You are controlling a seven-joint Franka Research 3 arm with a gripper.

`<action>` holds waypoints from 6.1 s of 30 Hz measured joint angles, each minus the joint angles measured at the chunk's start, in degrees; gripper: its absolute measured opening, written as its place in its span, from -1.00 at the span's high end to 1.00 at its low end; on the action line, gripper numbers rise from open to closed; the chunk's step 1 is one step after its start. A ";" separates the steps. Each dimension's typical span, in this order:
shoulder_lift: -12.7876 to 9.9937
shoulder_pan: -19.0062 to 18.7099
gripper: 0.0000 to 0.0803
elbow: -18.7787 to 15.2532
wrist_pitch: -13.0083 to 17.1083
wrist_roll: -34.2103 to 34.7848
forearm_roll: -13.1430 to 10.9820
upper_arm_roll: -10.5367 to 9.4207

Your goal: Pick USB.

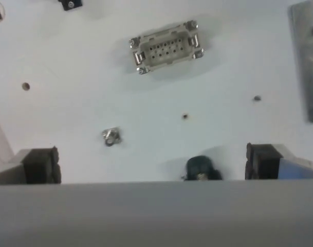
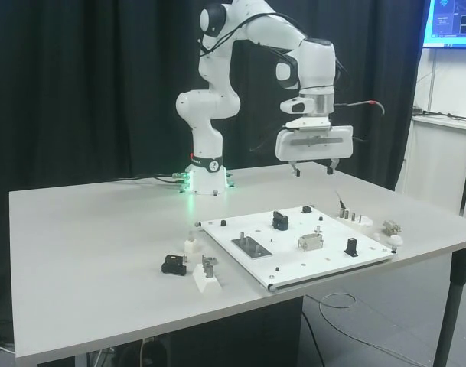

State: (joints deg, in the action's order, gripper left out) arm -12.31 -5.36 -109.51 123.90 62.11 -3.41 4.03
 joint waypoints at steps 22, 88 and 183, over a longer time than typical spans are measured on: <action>1.06 -5.85 -1.00 -0.23 -4.04 14.31 -3.10 -0.15; 9.44 -25.30 -1.00 -24.54 18.74 49.84 -6.11 -1.86; -6.06 -27.99 -0.35 -27.01 40.19 55.52 -12.90 -5.97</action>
State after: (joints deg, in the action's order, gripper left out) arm -18.37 -33.35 -136.52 164.09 117.64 -16.31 -1.94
